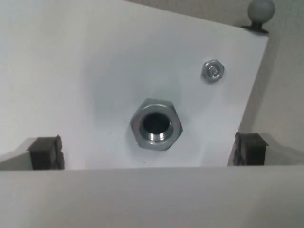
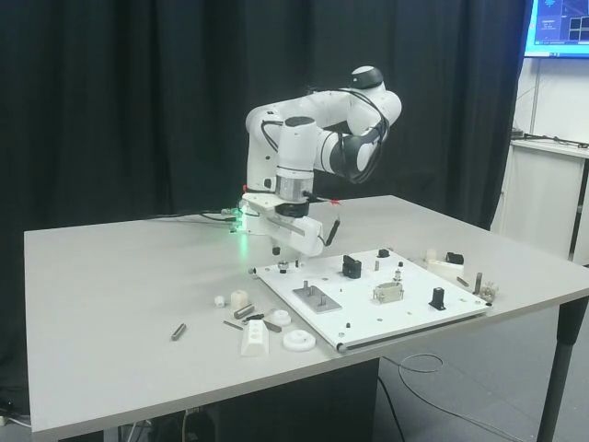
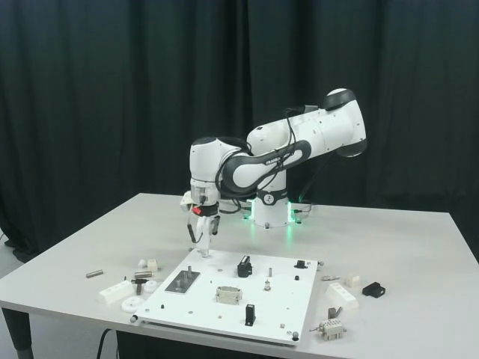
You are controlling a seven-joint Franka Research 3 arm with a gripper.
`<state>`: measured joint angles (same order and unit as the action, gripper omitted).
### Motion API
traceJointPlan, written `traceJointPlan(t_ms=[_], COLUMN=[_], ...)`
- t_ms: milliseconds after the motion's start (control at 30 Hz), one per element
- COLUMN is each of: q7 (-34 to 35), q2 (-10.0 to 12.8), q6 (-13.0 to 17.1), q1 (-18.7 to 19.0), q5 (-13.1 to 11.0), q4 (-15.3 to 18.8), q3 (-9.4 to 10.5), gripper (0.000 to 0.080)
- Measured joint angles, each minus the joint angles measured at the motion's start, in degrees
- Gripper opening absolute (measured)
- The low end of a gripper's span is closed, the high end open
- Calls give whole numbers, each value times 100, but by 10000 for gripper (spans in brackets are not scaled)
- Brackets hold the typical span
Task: Remove bolt 4.
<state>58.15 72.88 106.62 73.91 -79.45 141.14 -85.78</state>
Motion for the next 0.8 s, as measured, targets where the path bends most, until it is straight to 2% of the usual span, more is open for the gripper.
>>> traceJointPlan(t_ms=[300,800], q7=[-36,-62], q2=[1,3], q6=[108,236], q1=[0,-2], q5=[-119,-130], q4=[15,116], q3=[131,229], gripper=[800,800])
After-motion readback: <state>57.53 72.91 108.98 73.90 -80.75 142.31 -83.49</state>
